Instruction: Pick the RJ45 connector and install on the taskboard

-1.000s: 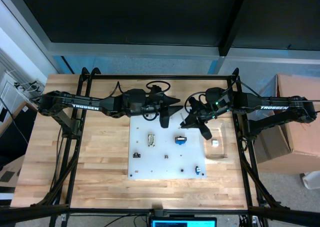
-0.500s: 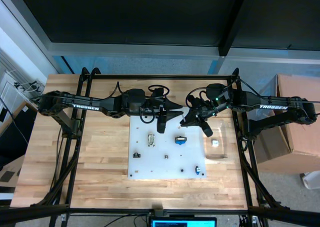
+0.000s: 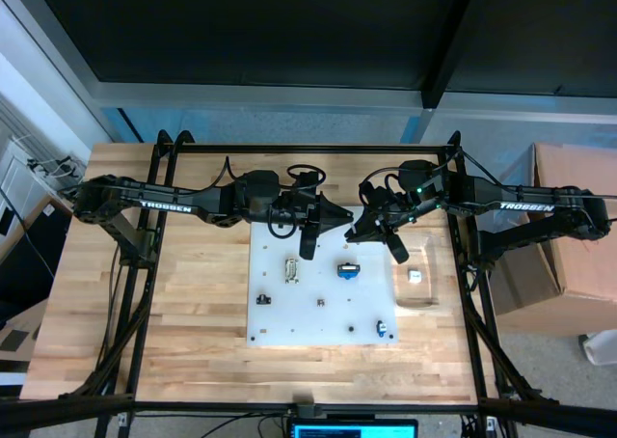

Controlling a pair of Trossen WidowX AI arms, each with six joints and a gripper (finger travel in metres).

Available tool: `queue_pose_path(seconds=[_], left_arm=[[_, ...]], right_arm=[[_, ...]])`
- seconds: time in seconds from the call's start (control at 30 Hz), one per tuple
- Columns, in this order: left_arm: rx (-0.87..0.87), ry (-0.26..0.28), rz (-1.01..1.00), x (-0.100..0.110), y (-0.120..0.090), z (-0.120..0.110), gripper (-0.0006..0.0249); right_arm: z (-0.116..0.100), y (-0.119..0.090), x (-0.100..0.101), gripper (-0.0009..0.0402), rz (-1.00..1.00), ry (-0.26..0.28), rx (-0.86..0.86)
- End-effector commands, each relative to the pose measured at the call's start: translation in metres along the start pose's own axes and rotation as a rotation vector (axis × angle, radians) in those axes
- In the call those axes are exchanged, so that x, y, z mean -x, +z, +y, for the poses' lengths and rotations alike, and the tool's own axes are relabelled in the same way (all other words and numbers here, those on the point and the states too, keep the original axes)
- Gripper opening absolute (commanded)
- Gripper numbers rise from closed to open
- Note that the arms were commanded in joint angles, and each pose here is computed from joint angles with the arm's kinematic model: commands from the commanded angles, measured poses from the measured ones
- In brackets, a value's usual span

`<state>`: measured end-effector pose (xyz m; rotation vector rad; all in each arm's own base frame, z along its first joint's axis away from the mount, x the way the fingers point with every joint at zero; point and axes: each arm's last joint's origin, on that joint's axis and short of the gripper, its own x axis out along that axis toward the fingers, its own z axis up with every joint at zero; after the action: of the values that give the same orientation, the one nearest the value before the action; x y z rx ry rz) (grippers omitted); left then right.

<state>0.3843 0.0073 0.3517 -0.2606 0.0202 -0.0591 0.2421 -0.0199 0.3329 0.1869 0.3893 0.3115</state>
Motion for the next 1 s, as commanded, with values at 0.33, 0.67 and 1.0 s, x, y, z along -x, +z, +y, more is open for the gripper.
queue_pose_path(seconds=[0.33, 0.67, 1.0], left_arm=[[0.024, 0.003, 0.002, 0.000, 0.000, 0.001, -0.0001], [0.051, 0.100, -0.009, 0.000, -0.001, 0.004, 0.0000], [0.094, 0.414, 0.030, 0.003, -0.012, 0.015, 0.0000]], right_arm=[[-0.001, 0.000, 0.000, 0.0013, -0.003, -0.029, -0.002], [-0.003, 0.001, 0.004, 0.0193, 0.003, -0.169, -0.067], [-0.003, 0.010, 0.019, 0.0234, 0.085, -0.503, -0.240]])
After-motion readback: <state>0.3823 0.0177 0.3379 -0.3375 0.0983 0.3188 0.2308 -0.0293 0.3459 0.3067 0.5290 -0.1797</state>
